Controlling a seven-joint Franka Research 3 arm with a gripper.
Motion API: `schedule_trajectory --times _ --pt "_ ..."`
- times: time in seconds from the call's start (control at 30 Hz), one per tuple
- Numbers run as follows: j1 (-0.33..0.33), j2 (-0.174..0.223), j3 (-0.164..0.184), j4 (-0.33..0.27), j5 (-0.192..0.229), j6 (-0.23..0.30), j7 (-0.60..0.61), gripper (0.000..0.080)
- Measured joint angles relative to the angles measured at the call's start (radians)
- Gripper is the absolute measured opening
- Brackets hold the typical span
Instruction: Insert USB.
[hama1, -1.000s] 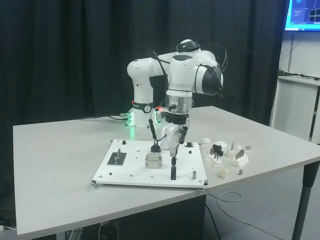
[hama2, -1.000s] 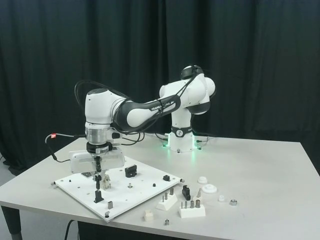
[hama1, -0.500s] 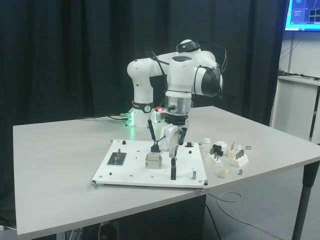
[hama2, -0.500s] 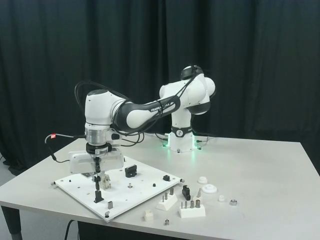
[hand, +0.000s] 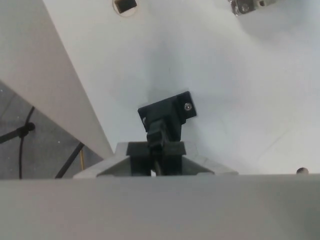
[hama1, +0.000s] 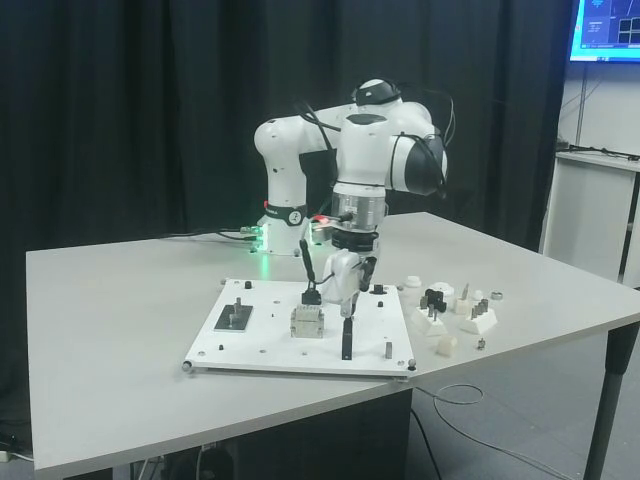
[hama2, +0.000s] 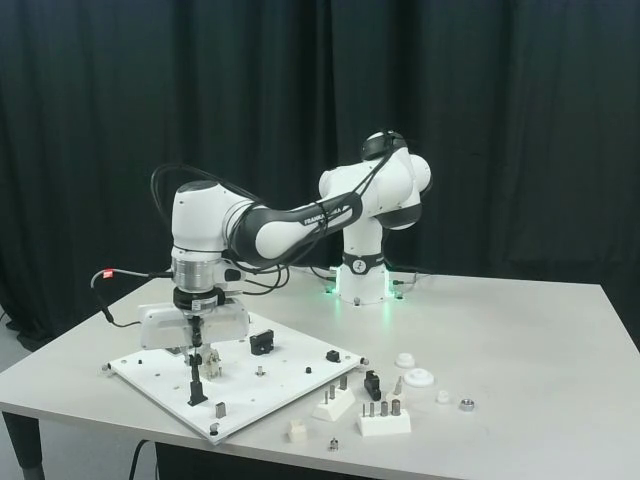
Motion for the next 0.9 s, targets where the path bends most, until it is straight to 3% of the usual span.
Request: schedule_trajectory --times 0.63,0.67,0.7,0.87,0.9 --pt "0.008 0.001 -0.012 -0.002 -0.022 0.002 -0.015 0.0048" --pt "0.008 0.000 -0.015 -0.003 -0.024 0.000 -0.015 0.0225" --pt "0.009 0.000 -0.018 -0.003 -0.026 -0.003 -0.015 0.0545" --pt "0.011 -0.001 -0.039 -0.005 -0.030 -0.022 -0.017 0.0545" --pt "0.012 -0.001 -0.042 -0.006 -0.031 -0.027 -0.017 0.0746"
